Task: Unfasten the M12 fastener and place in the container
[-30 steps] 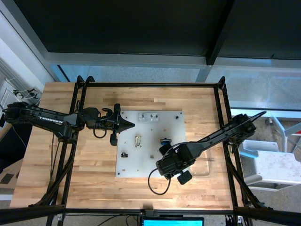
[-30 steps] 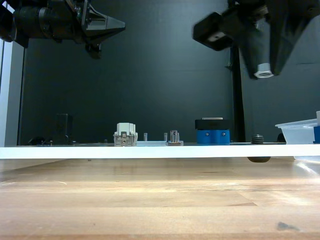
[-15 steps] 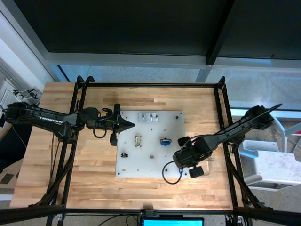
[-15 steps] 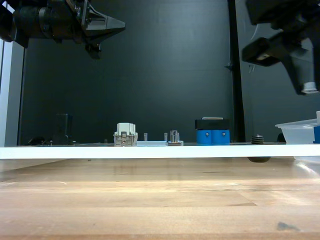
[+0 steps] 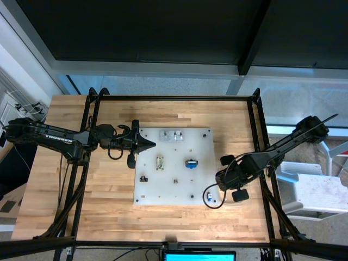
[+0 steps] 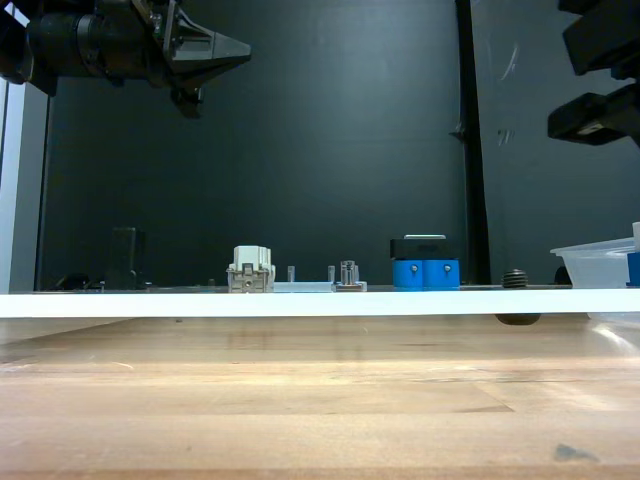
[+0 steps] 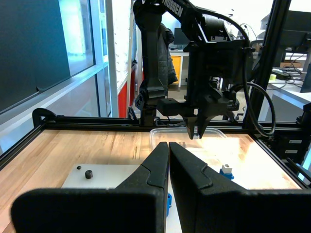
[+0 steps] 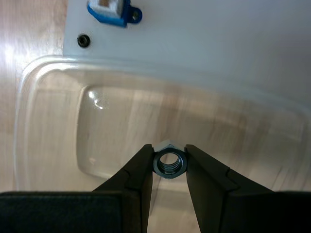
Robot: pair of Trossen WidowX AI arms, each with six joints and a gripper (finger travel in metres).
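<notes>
We see the left gripper (image 5: 148, 144) high over the far left part of the board (image 5: 163, 187), its jaws together with only a thin seam between them. Toward the board's near right edge the stud (image 6: 515, 279) stands bare, with its ribs showing. Just beside the board's right edge the container (image 8: 43, 97) sits on the table. The right gripper (image 8: 169, 151) hangs above it, pointing down. Its jaws are clamped on the nut (image 8: 169, 163), one on each side. The nut is held in the air over the container's floor, with its threaded hole facing the wrist camera.
</notes>
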